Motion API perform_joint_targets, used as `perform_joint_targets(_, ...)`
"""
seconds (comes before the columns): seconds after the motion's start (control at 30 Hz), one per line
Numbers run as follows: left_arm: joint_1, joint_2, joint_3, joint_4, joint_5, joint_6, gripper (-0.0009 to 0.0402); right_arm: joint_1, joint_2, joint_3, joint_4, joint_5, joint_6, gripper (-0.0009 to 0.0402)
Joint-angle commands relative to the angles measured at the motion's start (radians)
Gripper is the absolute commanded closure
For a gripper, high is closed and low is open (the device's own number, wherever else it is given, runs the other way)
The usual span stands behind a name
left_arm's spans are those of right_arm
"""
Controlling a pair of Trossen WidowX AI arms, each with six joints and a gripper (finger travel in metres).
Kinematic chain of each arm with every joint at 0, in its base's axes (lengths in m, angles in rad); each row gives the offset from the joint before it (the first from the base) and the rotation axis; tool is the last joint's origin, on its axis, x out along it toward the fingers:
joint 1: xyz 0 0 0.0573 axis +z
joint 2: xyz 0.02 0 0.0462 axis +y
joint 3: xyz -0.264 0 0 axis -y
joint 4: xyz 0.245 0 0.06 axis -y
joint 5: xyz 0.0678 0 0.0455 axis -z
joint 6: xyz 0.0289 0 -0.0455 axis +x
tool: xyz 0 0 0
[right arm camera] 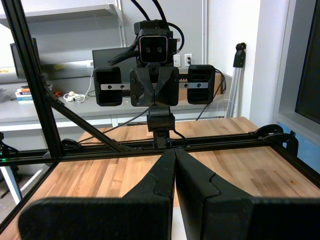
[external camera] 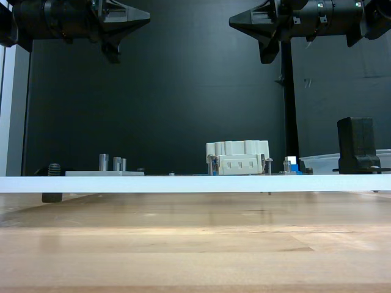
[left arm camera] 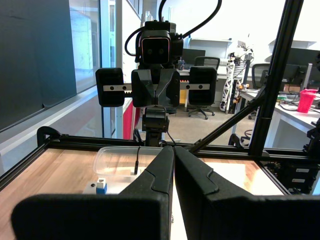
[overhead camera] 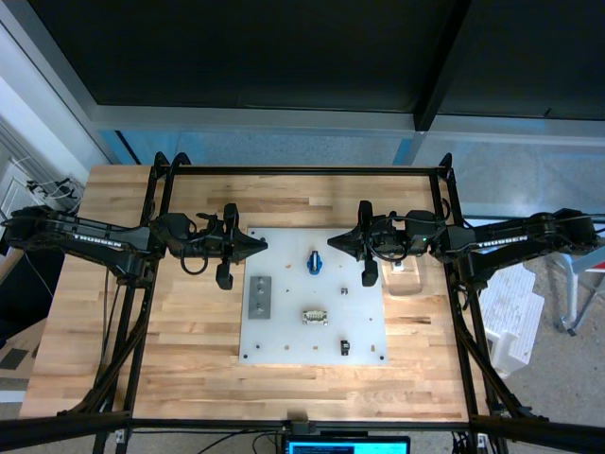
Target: Pick the USB connector and install on taskboard
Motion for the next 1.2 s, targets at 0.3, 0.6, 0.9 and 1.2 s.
perform_joint_targets(0.3,0.0,0.0,0.0,0.0,0.0,0.0,0.0393,0.0,0.0,0.0,0.001,-0.001,0.0,0.0393)
perform_joint_targets(0.6,0.0,0.0,0.0,0.0,0.0,0.0,0.0393,0.0,-0.006,0.005,-0.017,-0.001,0.026,0.0393)
perform_joint_targets(0.9,0.0,0.0,0.0,0.0,0.0,0.0,0.0393,-0.001,-0.099,0.155,-0.459,0.0,-0.035,0.0393)
perform_joint_targets(1.2,0.0,0.0,0.0,0.0,0.0,0.0,0.0393,-0.001,-0.182,0.269,-0.788,0.0,-0.07,0.0393)
